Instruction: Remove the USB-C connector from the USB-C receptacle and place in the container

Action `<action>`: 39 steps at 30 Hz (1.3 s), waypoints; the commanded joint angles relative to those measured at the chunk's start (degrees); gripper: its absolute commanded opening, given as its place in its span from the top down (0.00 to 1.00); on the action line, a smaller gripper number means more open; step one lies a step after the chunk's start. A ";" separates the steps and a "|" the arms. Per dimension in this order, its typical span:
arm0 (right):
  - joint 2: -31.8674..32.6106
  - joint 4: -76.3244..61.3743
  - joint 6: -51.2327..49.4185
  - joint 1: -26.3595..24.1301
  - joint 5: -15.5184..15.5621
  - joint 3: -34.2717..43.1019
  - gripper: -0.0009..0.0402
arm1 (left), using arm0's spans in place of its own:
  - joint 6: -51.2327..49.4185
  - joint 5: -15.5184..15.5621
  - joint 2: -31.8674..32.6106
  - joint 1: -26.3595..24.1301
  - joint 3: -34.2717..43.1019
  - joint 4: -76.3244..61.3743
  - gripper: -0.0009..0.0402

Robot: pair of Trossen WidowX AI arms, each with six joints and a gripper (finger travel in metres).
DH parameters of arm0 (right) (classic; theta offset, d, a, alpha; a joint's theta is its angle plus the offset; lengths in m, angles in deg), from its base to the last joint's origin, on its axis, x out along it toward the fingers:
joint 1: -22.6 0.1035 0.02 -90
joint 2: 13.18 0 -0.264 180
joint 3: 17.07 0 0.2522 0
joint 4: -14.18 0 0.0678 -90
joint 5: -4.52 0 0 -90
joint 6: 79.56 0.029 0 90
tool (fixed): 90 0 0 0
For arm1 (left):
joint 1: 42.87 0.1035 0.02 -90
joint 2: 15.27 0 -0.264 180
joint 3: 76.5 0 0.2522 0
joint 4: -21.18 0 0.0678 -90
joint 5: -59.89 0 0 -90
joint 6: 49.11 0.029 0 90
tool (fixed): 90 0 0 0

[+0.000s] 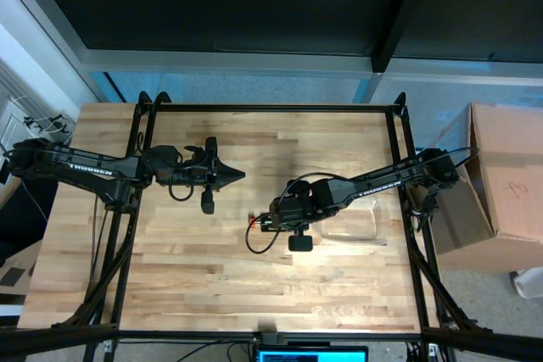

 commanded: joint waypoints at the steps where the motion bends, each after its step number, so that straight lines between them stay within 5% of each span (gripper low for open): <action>1: -0.07 -0.04 -0.02 0.02 0.04 0.02 0.98 | 0.00 0.00 0.00 0.02 0.00 0.00 0.98; 22: -7.23 -1.88 -1.01 -1.16 0.09 0.04 0.98 | 0.00 0.00 0.00 0.00 0.00 0.07 0.98; 39: -12.28 -8.20 -9.27 -13.42 2.27 0.00 0.98 | 0.00 0.00 0.00 0.02 0.00 -0.02 0.98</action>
